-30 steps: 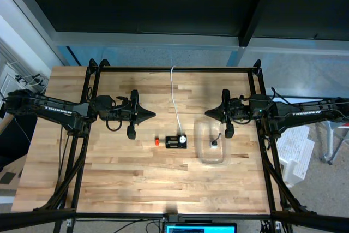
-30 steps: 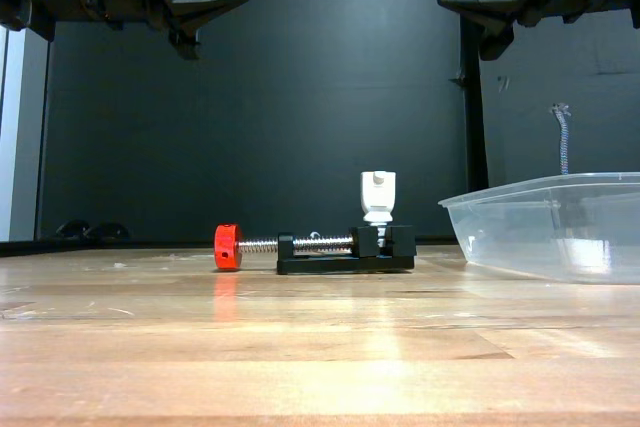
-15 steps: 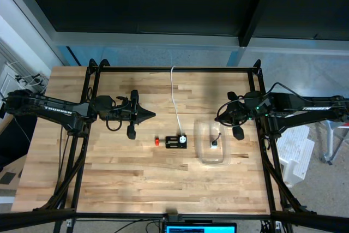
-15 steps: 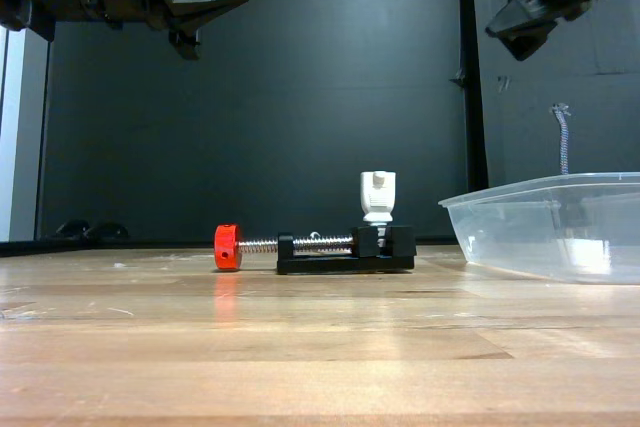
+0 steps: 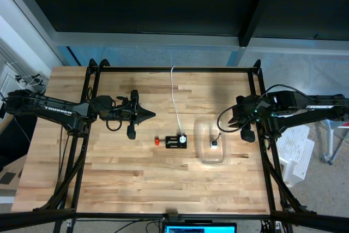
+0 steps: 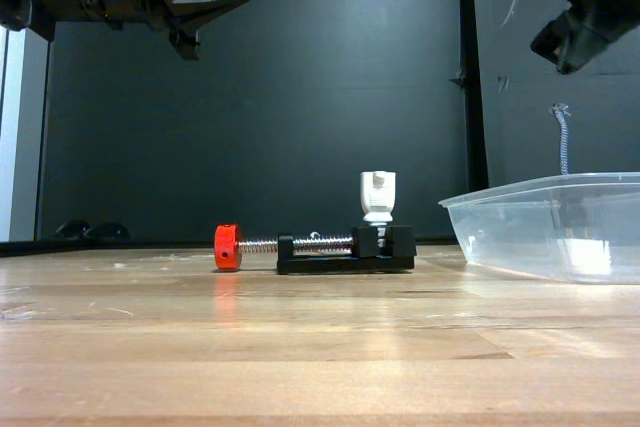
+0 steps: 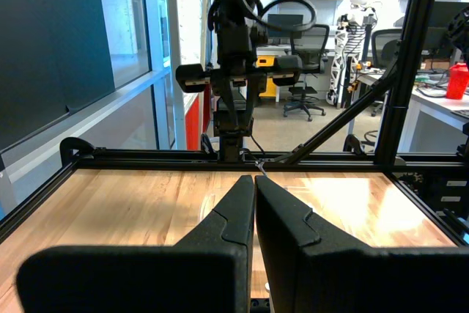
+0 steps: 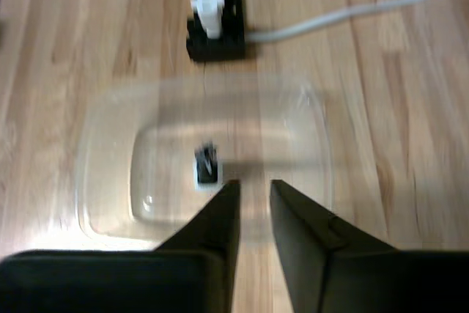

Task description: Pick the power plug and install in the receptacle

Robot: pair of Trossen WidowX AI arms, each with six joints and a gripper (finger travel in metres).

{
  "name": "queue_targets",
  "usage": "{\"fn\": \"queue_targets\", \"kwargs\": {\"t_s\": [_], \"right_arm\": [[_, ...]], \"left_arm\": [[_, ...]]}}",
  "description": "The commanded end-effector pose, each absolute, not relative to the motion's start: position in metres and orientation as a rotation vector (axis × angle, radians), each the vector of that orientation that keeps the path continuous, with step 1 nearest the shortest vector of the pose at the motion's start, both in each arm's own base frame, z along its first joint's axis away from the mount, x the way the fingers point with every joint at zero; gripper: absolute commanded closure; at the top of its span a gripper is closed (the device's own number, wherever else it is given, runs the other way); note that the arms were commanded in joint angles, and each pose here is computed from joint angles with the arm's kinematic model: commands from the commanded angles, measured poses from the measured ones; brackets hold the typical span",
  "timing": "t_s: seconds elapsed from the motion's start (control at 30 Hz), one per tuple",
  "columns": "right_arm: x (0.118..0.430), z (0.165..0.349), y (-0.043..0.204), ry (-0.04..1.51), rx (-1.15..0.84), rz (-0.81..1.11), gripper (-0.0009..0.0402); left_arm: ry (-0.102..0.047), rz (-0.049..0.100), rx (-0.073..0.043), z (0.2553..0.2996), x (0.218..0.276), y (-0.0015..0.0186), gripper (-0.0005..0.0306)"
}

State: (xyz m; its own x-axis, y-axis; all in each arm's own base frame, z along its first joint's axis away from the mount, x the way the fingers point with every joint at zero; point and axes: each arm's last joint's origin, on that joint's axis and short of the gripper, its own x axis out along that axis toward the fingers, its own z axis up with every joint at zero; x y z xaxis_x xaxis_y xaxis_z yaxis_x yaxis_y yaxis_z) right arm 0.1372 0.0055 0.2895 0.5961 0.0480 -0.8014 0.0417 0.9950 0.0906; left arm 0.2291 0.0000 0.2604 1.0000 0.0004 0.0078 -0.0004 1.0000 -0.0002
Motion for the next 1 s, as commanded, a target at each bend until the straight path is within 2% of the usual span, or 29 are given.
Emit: {"fn": "queue_targets", "kwargs": {"t_s": [0.03,0.33,0.47,1.0], "right_arm": [[0.141,0.286,0.006,0.964,0.109,-0.001,0.0282],[0.159,0.267,0.01,1.054,0.097,0.011,0.0171],[0.164,0.261,0.017,1.042,0.093,0.031,0.0138],[0.18,0.225,0.034,1.035,0.087,0.057,0.013]], "left_arm": [[-0.008,0.001,0.0,0.2605,0.2292,0.0001,0.03],[-0.008,0.0,0.0,0.2605,0.2292,0.0,0.03],[-0.008,0.0,0.0,0.2605,0.2292,0.0,0.03],[-0.008,0.0,0.0,0.2605,0.2292,0.0,0.03]]}}
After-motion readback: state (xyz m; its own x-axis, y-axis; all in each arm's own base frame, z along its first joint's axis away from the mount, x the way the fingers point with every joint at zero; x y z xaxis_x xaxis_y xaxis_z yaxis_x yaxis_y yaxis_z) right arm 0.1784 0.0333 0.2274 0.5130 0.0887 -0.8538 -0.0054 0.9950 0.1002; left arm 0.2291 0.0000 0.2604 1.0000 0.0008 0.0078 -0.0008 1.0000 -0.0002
